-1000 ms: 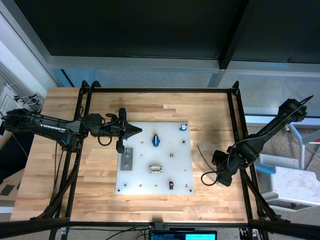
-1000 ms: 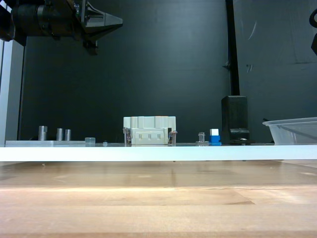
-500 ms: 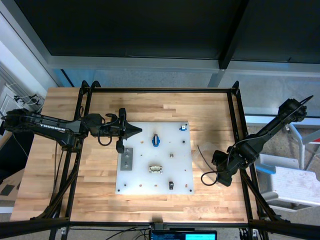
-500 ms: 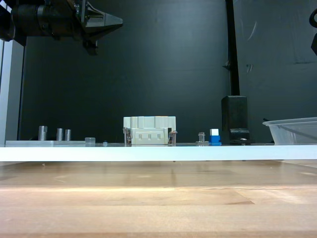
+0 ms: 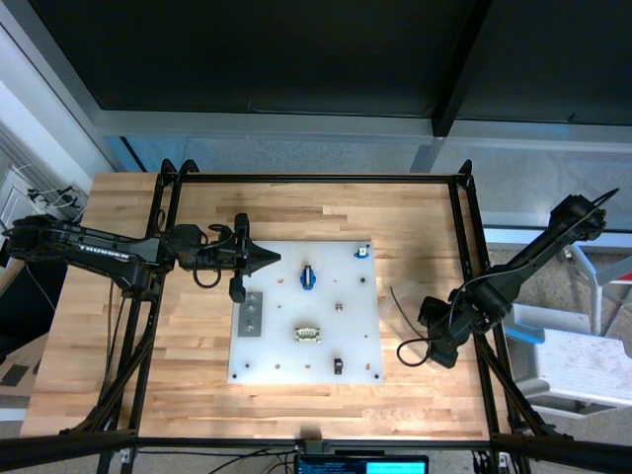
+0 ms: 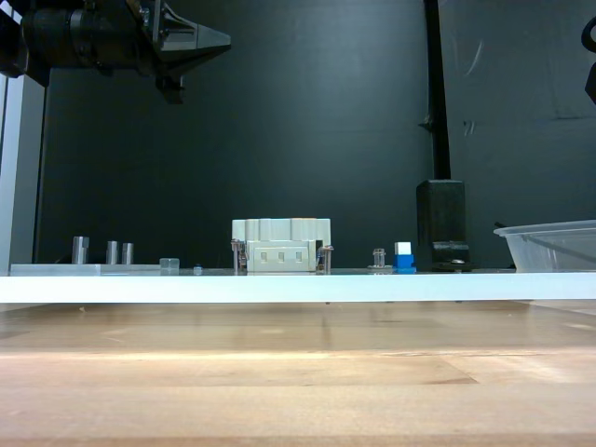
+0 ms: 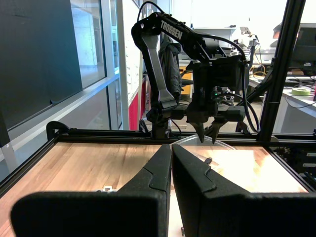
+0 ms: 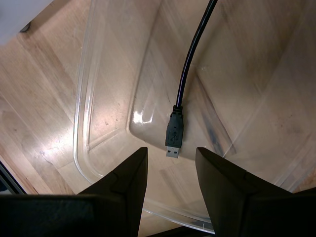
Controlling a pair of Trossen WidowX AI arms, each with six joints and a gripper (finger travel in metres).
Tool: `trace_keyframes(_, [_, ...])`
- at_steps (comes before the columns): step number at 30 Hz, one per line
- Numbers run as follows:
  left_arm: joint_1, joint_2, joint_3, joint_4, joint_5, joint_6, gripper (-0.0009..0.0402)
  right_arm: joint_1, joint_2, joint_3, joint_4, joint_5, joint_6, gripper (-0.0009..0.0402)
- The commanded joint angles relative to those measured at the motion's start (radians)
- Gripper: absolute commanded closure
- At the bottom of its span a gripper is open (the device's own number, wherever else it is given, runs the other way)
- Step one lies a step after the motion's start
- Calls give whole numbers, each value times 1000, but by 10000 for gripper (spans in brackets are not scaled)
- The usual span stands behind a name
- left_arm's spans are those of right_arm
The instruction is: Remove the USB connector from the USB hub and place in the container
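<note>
The USB connector (image 8: 174,132) lies loose inside the container (image 8: 237,89). Its plug is straight ahead of the right end effector (image 8: 170,149), in line with the gap between the fingers, and the cable runs on away from it. We see that end effector open, holding nothing, above the container at the tabletop's (image 5: 415,212) right side. The left end effector (image 5: 259,258), closed and empty, hangs well apart over the white board's (image 5: 286,346) far left corner.

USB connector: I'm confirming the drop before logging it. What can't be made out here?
USB connector: far end cut off by the right wrist view's edge.
container: cut off by the low view's edge; too faint in the high view.
right gripper, open over the container; left gripper, shut above the board.
</note>
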Motion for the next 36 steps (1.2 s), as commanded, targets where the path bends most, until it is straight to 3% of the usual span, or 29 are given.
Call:
trace_keyframes(1, [0, 0, 0, 0, 0, 0, 392, 0, 0, 0, 0, 0, 4, 260])
trace_keyframes(27, [0, 0, 0, 0, 0, 0, 392, 0, 0, 0, 2, 3, 5, 260])
trace_keyframes(36, [0, 0, 0, 0, 0, 0, 392, 0, 0, 0, 2, 26, 8, 260])
